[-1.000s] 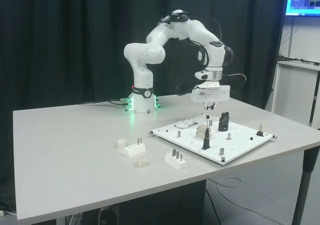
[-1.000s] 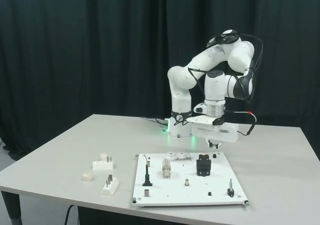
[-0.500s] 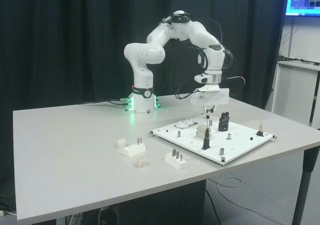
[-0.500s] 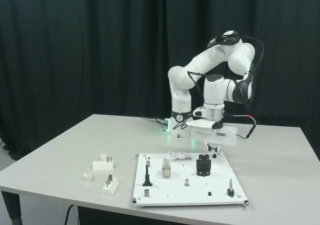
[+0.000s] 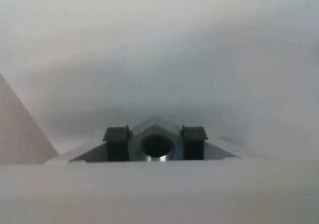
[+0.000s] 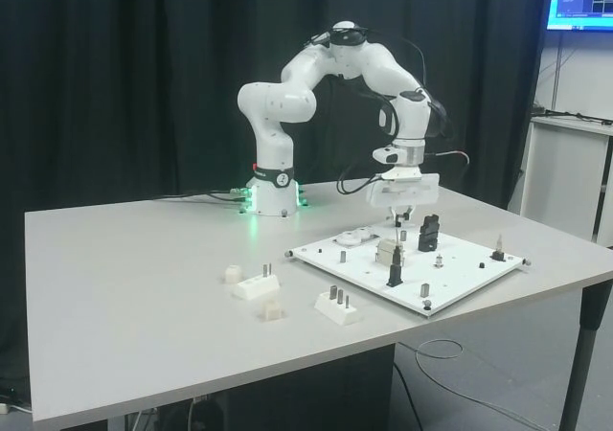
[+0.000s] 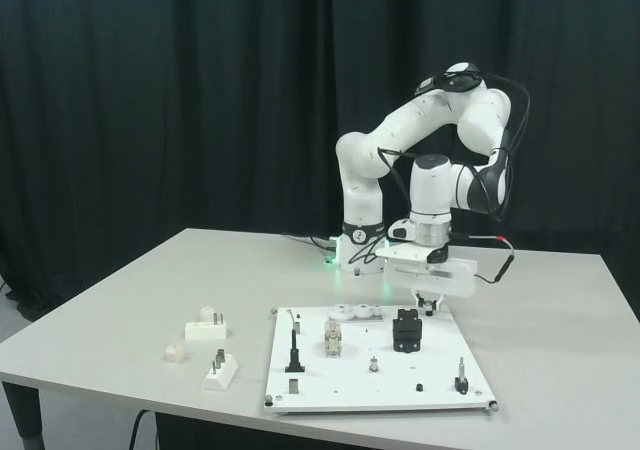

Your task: Insert bolt 4.

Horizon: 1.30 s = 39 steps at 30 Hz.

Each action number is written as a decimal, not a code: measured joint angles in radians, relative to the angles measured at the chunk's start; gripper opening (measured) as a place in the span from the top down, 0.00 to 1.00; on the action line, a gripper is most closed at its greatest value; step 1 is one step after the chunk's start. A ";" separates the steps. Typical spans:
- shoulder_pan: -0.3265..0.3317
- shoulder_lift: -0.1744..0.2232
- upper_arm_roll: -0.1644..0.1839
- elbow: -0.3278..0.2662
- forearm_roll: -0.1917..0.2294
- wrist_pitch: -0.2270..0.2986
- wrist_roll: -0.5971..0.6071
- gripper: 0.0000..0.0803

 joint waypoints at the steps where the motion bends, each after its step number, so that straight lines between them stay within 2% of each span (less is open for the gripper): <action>1: 0.000 0.000 0.003 0.000 0.001 0.003 0.000 0.72; 7: 0.000 0.000 0.019 0.000 0.008 0.012 0.000 0.72; 25: 0.001 0.000 0.017 -0.001 0.008 0.008 0.000 0.72; 39: 0.003 0.000 0.013 -0.006 0.010 -0.020 0.004 0.72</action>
